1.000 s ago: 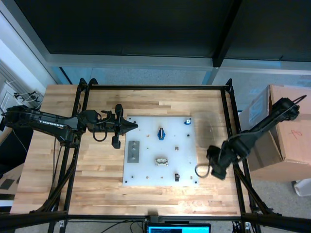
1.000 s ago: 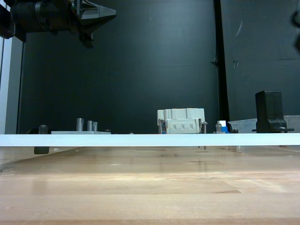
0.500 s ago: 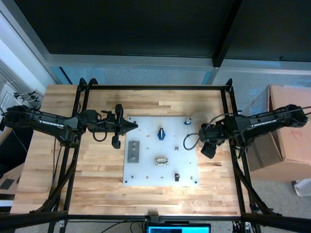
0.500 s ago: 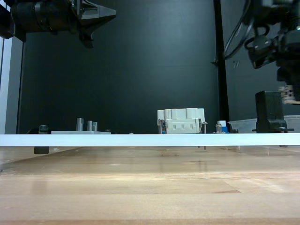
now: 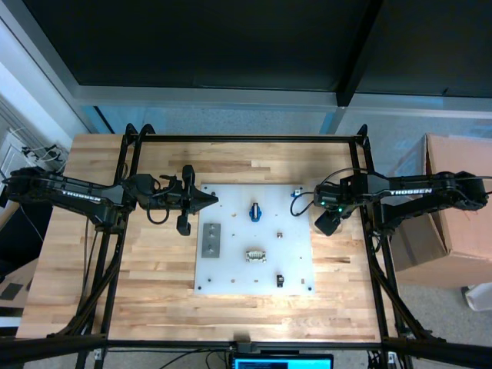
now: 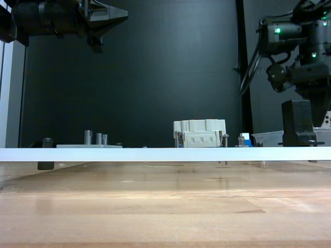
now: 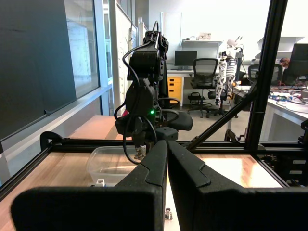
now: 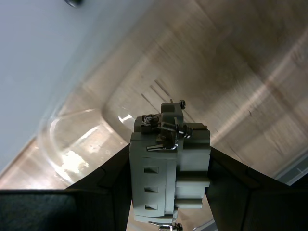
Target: Remove the HAN10E connector from the taskboard and place in the container
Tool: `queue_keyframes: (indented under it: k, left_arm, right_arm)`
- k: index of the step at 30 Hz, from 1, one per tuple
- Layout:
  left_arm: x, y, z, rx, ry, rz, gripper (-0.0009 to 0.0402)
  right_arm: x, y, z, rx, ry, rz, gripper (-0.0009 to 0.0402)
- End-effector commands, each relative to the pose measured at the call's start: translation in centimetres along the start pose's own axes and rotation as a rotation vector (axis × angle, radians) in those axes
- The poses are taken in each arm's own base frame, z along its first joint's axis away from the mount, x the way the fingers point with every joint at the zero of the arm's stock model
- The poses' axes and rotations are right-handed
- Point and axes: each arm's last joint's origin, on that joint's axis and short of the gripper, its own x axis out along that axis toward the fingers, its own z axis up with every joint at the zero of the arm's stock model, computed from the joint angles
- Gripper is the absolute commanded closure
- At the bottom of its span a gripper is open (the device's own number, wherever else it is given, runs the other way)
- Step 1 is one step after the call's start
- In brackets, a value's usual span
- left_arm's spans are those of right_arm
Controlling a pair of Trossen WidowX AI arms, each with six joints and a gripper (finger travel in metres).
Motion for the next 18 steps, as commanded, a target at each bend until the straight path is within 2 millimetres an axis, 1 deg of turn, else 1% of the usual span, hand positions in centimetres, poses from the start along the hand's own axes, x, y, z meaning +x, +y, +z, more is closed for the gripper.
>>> queue_keyframes:
  k: [1,7,10,15,18]
  left_arm:
    - [0.0,0.0,0.0,0.0,0.0,0.0,0.0393]
    - [0.0,0.01,0.0,0.0,0.0,0.0,0.0393]
    - [0.0,0.01,0.0,0.0,0.0,0.0,0.0393]
    - [0.0,0.01,0.0,0.0,0.0,0.0,0.0393]
    - [0.01,0.01,0.0,0.0,0.0,0.0,0.0393]
  right_arm:
    - [0.58,0.0,-0.06,0.0,0.001,-0.001,0.0268]
    - [0.94,0.02,-0.07,0.0,-0.007,0.006,0.0193]
    - [0.95,0.02,-0.09,-0.001,-0.006,0.005,0.0164]
    - [0.94,0.04,-0.11,-0.002,-0.006,0.006,0.0131]
    - [0.42,0.3,0.13,-0.007,-0.022,0.019,0.012]
